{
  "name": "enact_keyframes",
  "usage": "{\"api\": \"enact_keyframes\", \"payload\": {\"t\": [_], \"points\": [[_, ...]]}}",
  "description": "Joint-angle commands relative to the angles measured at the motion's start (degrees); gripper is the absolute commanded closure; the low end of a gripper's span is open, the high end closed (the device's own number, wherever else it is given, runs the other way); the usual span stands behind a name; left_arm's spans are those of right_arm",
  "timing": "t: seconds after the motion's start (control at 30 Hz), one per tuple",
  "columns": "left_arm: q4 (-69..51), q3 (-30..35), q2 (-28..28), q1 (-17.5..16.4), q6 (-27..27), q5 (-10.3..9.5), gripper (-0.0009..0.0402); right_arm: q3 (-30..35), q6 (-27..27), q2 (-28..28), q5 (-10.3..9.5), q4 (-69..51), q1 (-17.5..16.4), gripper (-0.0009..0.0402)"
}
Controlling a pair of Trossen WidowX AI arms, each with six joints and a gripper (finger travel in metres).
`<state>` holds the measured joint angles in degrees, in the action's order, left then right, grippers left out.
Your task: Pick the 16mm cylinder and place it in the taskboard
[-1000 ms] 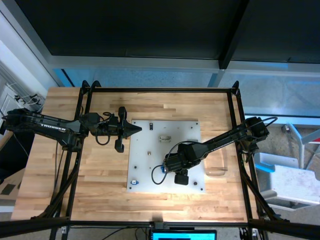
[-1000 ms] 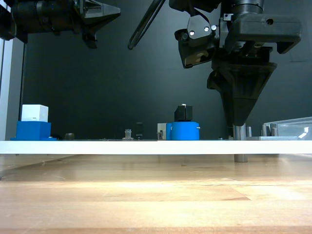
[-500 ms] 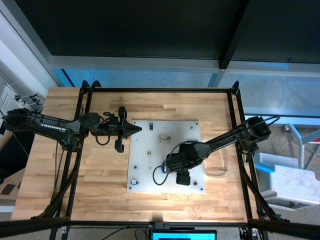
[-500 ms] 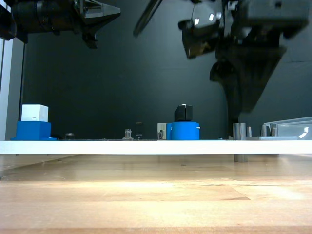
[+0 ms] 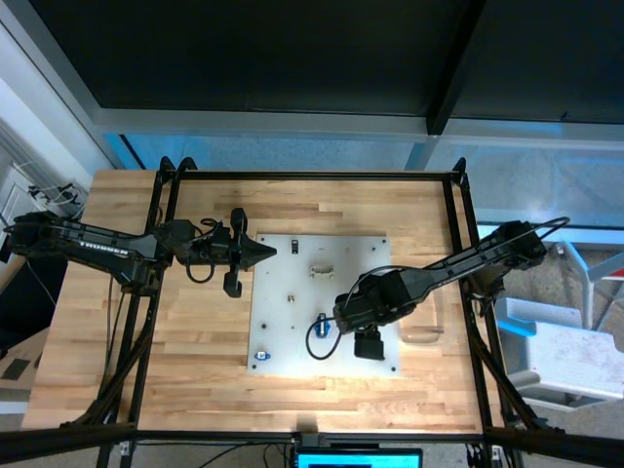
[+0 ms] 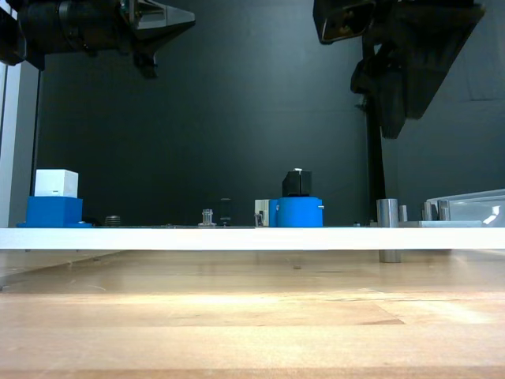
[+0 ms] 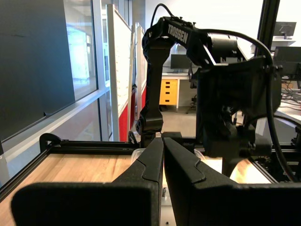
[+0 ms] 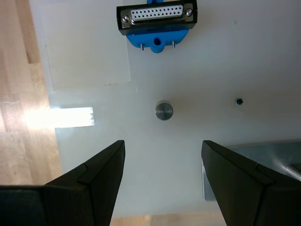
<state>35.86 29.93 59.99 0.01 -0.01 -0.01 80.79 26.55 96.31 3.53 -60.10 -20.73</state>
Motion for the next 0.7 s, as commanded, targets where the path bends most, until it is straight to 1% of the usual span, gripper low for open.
{"api": "enact_keyframes", "payload": {"t": [0.03,0.3,0.7], "points": [[0.00,0.02,0.00,-0.02,0.02,0.00,0.0393,0.00,-0.07,-1.42,0.11,-0.35,0.00,0.0165],[0.00,0.02,0.00,-0.02,0.02,0.00,0.0393,0.02,-0.24,-3.61,0.11,-4.02,0.00,0.0165],[-0.02,0.02,0.00,0.00,0.02,0.00,0.0393,0.00,-0.39,-3.76,0.04,-4.37,0.02,0.0165]]}}
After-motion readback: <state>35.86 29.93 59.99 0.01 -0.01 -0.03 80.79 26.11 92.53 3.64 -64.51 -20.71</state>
